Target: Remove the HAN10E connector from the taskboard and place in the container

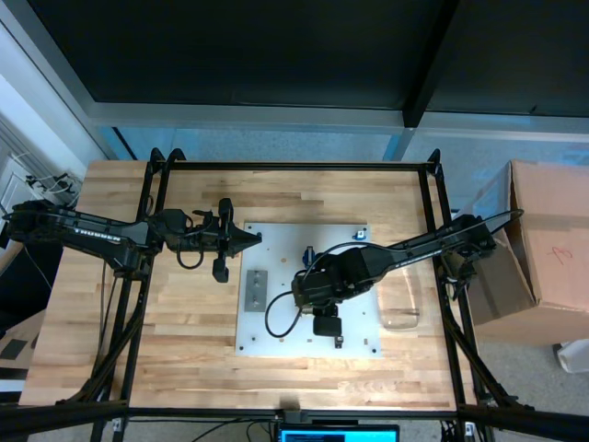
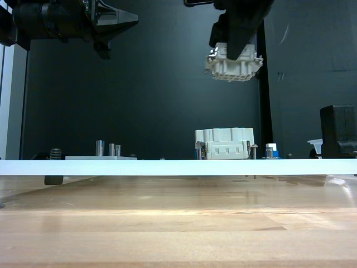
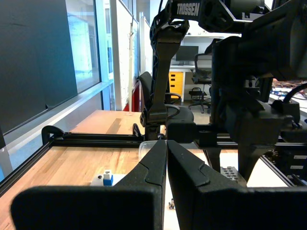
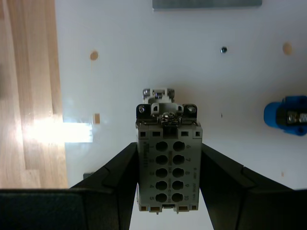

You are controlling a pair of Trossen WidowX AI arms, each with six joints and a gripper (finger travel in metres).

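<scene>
Nearest in the low view is the wood table [image 2: 167, 234], with the white board's [image 2: 139, 167] edge lying across it. On the board stands a cream base housing [image 2: 225, 144]. Well above it hangs the HAN10E connector [image 2: 233, 66], clear of that seat and a little tilted.

The right gripper [image 4: 168, 154] holds it. Its black fingers [image 4: 120, 167] press on both long sides of the connector [image 4: 168, 167], whose ten-hole face is turned toward the wrist camera. From above, this gripper [image 1: 324, 313] is over the board's [image 1: 276, 331] middle, just right of a grey block [image 1: 255, 287]. A blue part [image 4: 288, 115] sits on the board off to one side.

The left gripper [image 1: 248, 238] hovers high over the board's far left edge, pointing inward toward the right arm. Its fingers [image 3: 153, 163] are pressed together with nothing between them. In the low view it [image 2: 125, 18] hangs well above some small metal pegs [image 2: 109, 148].

A clear container [image 1: 402, 304] rests on the table just beside the board's right edge. A cardboard box [image 1: 543, 239] stands beyond the table's right side.
</scene>
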